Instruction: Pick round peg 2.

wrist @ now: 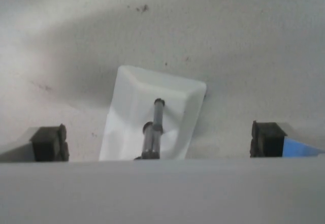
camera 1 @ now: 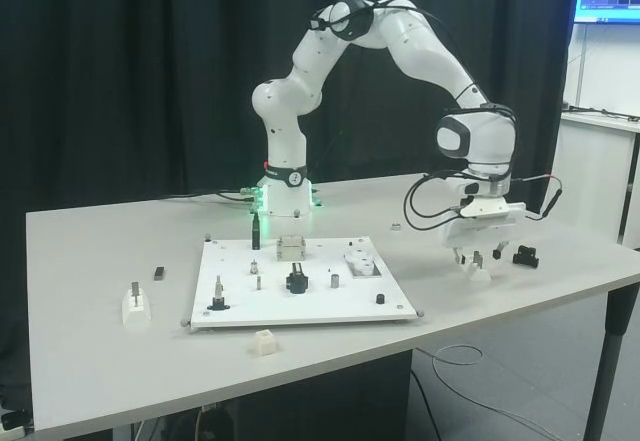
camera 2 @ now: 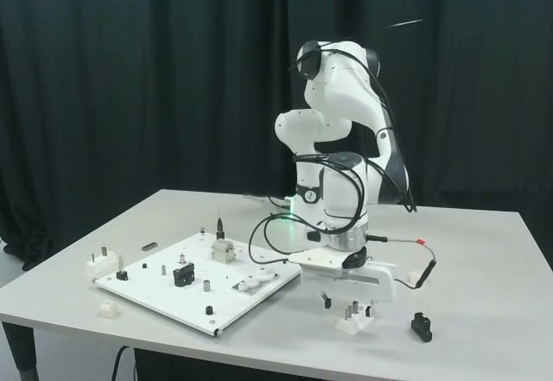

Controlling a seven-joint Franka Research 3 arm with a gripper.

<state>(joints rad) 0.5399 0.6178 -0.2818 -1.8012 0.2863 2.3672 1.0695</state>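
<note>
Two thin grey round pegs (wrist: pixel 158 116) stand upright in a small white holder (wrist: pixel 175 102) on the grey table, right of the board. My gripper (wrist: pixel 157 141) hovers just above them, open, with one black fingertip (wrist: pixel 49 144) on each side of the holder and well apart from it. Nothing is held. In the first room view the gripper (camera 1: pixel 478 258) hangs over the holder (camera 1: pixel 481 273) near the table's right edge. In the second room view the holder (camera 2: pixel 354 320) sits below the gripper (camera 2: pixel 347 301) near the front edge.
A white assembly board (camera 1: pixel 320 306) with several small parts lies mid-table. A black part (camera 1: pixel 525 256) sits right of the gripper. Another white holder (camera 1: pixel 137 306) with a peg stands at the far left, and a small white block (camera 1: pixel 264 341) lies before the board.
</note>
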